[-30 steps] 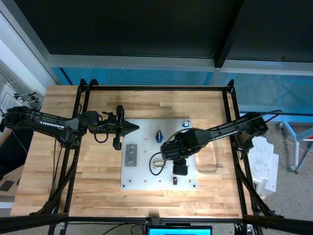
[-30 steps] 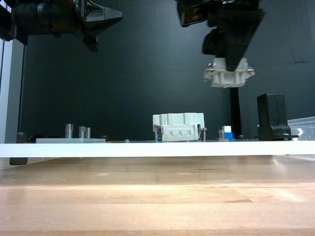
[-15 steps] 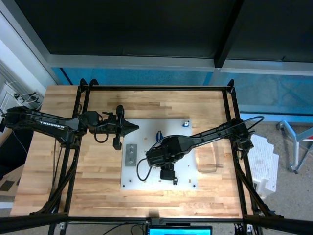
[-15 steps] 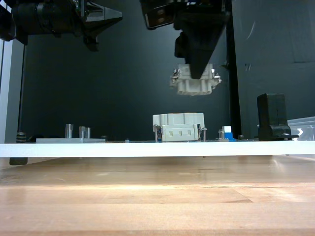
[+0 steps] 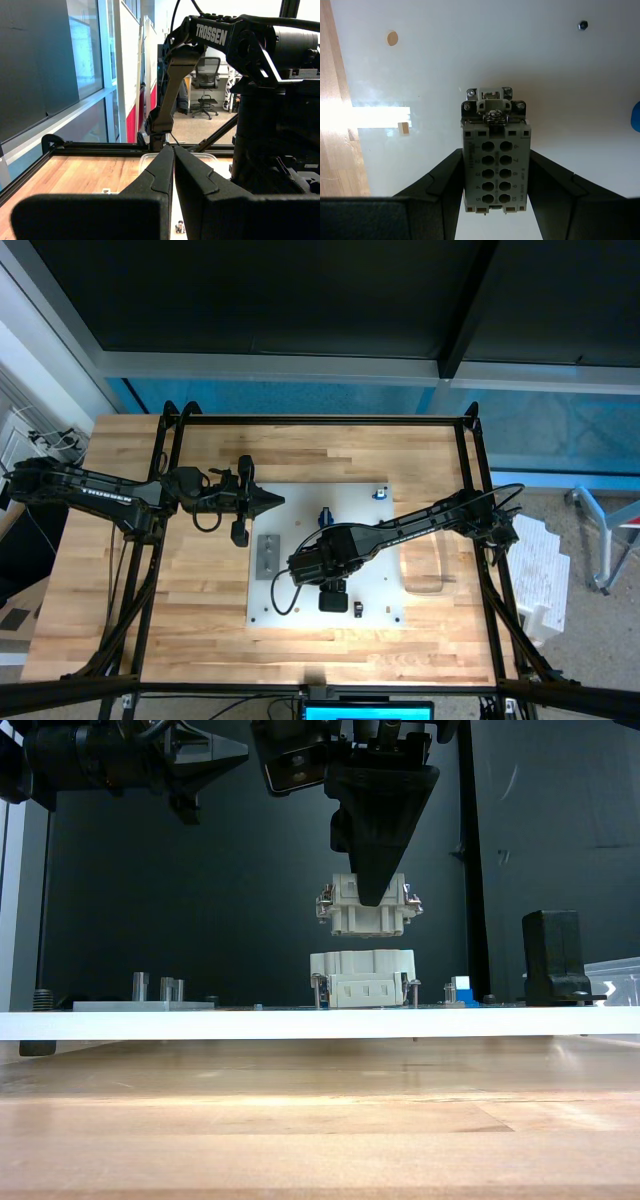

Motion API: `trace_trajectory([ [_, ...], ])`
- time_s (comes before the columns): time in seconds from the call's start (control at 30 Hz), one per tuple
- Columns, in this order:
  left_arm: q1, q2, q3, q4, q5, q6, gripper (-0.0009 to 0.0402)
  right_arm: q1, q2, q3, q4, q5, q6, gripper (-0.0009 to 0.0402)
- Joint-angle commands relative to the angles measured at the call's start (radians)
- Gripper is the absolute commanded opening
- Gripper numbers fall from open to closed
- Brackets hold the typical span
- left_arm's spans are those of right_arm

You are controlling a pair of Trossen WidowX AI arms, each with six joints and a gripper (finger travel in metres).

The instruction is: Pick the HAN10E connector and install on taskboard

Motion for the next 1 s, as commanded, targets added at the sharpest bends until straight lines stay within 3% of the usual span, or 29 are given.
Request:
trace_trajectory([
  [0.03,0.0,0.0,0.0,0.0,0.0,0.0,0.0001,0.0,0.0,-0.002,0.004,0.0,-0.011,0.0027],
  [1.0,0.0,0.0,0.0,0.0,0.0,0.0,0.0001,-0.005,0.023,-0.015,0.032,-0.001,-0.048,0.0028],
])
